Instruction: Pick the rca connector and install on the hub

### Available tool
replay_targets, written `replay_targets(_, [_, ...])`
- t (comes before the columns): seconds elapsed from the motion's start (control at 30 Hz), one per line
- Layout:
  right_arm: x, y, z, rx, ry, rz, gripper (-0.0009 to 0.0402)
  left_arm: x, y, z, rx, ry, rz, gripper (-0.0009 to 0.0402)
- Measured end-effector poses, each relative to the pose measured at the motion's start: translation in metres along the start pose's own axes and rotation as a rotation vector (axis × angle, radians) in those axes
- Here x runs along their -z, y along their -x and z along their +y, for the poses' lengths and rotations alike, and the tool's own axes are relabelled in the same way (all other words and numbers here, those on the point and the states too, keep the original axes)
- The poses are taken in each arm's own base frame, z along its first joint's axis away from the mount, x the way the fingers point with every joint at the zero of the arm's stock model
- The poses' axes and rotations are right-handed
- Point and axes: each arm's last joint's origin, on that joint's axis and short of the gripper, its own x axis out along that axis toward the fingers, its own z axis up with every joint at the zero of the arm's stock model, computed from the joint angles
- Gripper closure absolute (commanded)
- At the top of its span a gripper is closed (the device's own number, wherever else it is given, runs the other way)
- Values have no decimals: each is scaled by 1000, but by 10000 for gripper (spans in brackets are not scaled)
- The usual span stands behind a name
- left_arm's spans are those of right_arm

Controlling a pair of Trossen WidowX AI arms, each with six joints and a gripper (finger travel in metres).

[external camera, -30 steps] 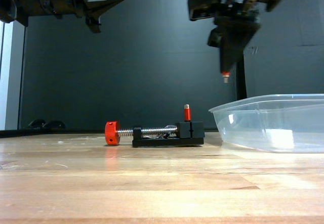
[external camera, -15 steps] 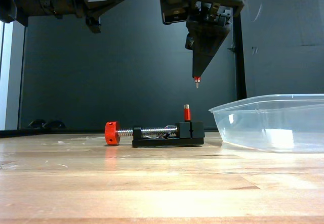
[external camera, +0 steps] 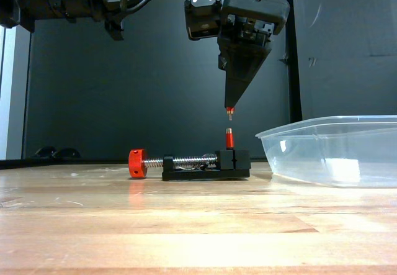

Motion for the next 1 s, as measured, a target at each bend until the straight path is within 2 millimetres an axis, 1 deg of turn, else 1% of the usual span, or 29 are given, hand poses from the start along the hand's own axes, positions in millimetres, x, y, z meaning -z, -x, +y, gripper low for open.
replay_targets(0.27, [-1, -8, 0, 2, -1, 6, 392, 0, 0, 0, 0, 0, 0, 393])
replay_targets(1.0, [-1, -8, -3, 9, -6, 16, 392, 0, 0, 0, 0, 0, 0, 393])
